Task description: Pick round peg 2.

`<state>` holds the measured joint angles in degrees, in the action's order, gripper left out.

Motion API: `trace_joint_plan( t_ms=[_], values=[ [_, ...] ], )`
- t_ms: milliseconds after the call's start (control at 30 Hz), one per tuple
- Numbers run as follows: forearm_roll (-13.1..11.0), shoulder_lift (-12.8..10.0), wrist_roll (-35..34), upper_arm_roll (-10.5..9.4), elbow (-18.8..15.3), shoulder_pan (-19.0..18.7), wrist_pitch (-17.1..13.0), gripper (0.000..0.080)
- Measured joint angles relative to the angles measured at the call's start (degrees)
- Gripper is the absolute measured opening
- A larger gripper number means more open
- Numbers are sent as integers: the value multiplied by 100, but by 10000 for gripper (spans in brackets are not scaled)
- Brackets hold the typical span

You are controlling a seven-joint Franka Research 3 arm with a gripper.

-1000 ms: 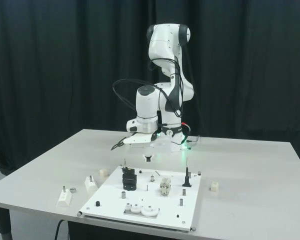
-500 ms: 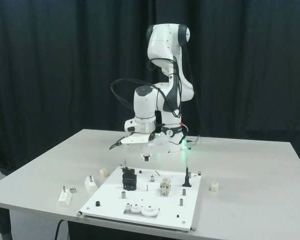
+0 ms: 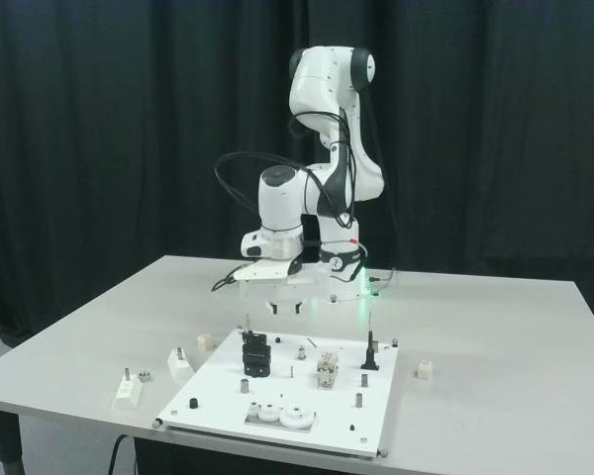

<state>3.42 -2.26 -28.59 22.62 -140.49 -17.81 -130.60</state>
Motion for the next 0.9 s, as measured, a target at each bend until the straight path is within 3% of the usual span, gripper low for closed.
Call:
trace_joint_plan(
  t_ms=[67,100,267,300,533,567,633,900],
  values=[
    [0,26,0,2,29,0,83,90],
    [0,41,0,2,45,0,123,515],
    [0,110,-35,8,134,0,294,515],
    [0,125,-71,11,149,0,309,736],
    [0,251,-171,28,211,0,418,736],
    [0,272,-172,32,213,1,424,786],
    [0,318,-176,42,214,5,437,797],
    [0,484,-306,145,228,11,521,799]
  ],
)
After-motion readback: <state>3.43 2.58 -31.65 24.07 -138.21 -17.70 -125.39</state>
